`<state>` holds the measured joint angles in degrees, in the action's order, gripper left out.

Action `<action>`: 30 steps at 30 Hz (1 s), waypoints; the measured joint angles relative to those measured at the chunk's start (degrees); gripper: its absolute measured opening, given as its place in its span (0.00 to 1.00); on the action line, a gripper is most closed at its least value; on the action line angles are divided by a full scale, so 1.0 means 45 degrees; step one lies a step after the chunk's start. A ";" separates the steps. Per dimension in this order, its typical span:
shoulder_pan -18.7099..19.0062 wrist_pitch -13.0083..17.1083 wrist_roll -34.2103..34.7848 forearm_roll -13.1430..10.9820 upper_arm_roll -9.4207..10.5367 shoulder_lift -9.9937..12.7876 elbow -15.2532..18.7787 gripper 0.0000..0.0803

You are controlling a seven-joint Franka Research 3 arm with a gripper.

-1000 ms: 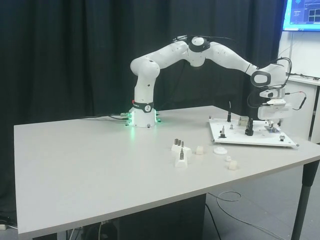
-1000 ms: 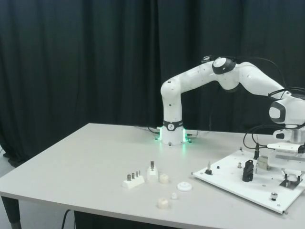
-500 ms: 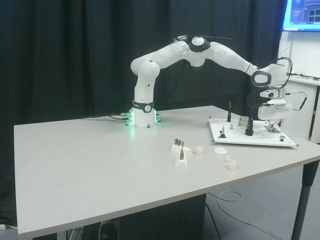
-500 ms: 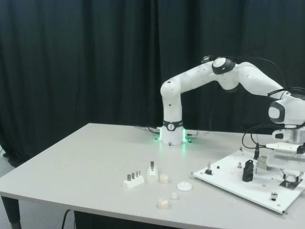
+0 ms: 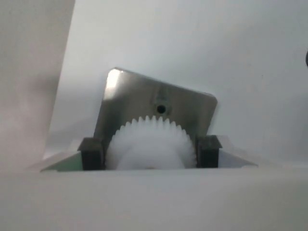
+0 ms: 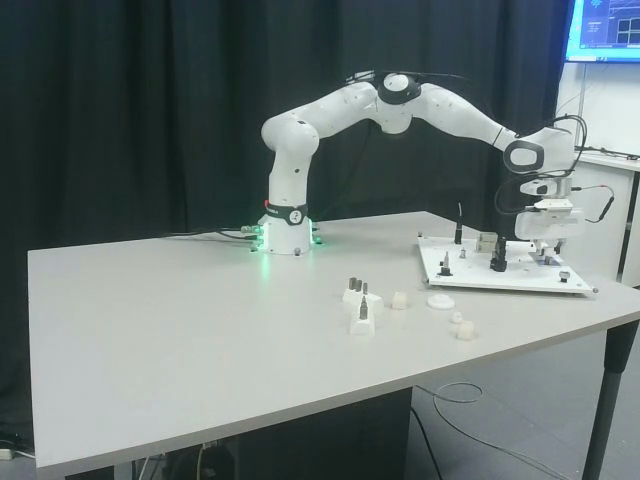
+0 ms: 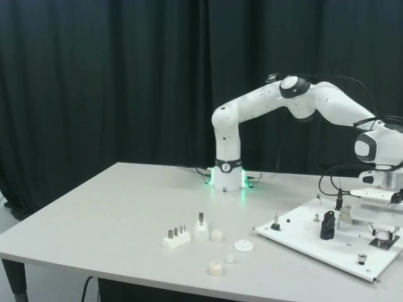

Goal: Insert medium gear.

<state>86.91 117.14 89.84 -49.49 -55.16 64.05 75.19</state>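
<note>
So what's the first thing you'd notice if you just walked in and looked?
The big white robot arm arching from its green-lit base over to the white board at the table's far end. Up close, a white gear sits clamped in the gripper, just above a grey metal plate.

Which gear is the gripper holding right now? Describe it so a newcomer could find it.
Start at the white assembly board on the grey table's far end from the loose parts. Above it hangs the gripper; its black fingers clamp a white toothed plastic gear, unlike the flat white gear lying loose on the table.
</note>
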 joint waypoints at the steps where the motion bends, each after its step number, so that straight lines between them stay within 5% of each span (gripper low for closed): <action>1: -0.0007 -0.0039 0.0000 -0.0002 0.0006 0.0000 -0.0020 0.50; 30: -0.0092 -0.0157 0.0001 -0.0071 0.0228 0.0001 -0.0295 0.50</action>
<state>86.49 116.43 89.84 -49.81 -54.14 64.06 73.87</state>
